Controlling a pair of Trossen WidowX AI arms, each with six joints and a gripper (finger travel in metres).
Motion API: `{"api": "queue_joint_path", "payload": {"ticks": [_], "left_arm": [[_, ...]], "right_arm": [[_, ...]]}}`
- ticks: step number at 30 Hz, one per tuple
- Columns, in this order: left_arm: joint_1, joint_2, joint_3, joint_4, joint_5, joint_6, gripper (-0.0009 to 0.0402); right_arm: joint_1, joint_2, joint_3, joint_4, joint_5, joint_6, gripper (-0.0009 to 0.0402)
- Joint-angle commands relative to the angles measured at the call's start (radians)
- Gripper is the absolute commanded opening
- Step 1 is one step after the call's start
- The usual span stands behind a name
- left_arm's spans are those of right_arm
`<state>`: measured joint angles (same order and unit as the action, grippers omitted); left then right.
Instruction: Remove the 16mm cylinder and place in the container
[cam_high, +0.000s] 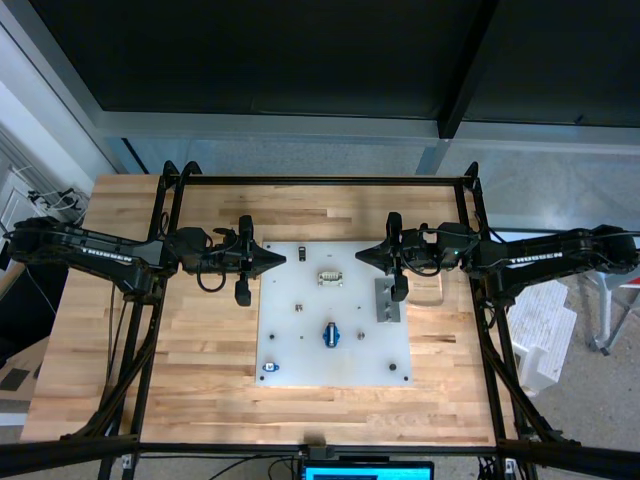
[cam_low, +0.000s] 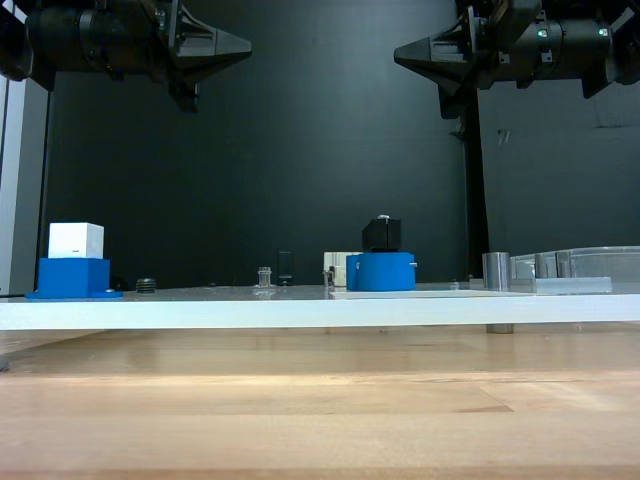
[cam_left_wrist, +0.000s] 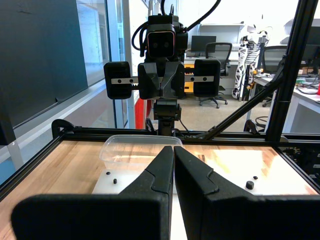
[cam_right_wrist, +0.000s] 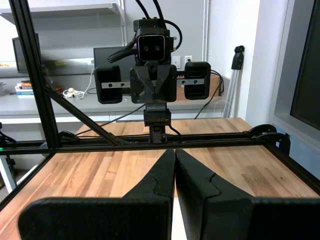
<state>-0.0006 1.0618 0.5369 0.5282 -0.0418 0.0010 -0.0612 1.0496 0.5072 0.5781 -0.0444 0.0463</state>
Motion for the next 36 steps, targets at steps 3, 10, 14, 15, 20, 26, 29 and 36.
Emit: {"api": "queue_joint_path", "payload": {"ticks": [3, 10, 14, 15, 20, 26, 29, 36], "left_arm": [[0.000, 0.000, 0.000, 0.000, 0.000, 0.000, 0.0000], [0.001, 0.000, 0.000, 0.000, 0.000, 0.000, 0.0000], [0.001, 0.000, 0.000, 0.000, 0.000, 0.000, 0.0000], [0.000, 0.000, 0.000, 0.000, 0.000, 0.000, 0.0000], [0.001, 0.000, 0.000, 0.000, 0.000, 0.000, 0.0000], [0.001, 0.000, 0.000, 0.000, 0.000, 0.000, 0.0000], [0.001, 0.000, 0.000, 0.000, 0.000, 0.000, 0.0000], [0.001, 0.000, 0.000, 0.000, 0.000, 0.000, 0.0000]], "right_arm": [[0.000, 0.000, 0.000, 0.002, 0.000, 0.000, 0.0000], [0.002, 0.000, 0.000, 0.001, -0.002, 0.001, 0.0000], [0.003, -0.001, 0.026, -0.038, -0.031, 0.052, 0.0000], [0.007, 0.000, 0.050, -0.093, -0.037, 0.065, 0.0000], [0.054, 0.036, 0.211, -0.471, -0.023, 0.015, 0.0000], [0.102, 0.130, 0.412, -0.848, -0.027, 0.004, 0.0000], [0.134, 0.186, 0.500, -1.003, -0.023, -0.003, 0.0000], [0.205, 0.330, 0.665, -1.293, 0.026, -0.002, 0.0000]]}}
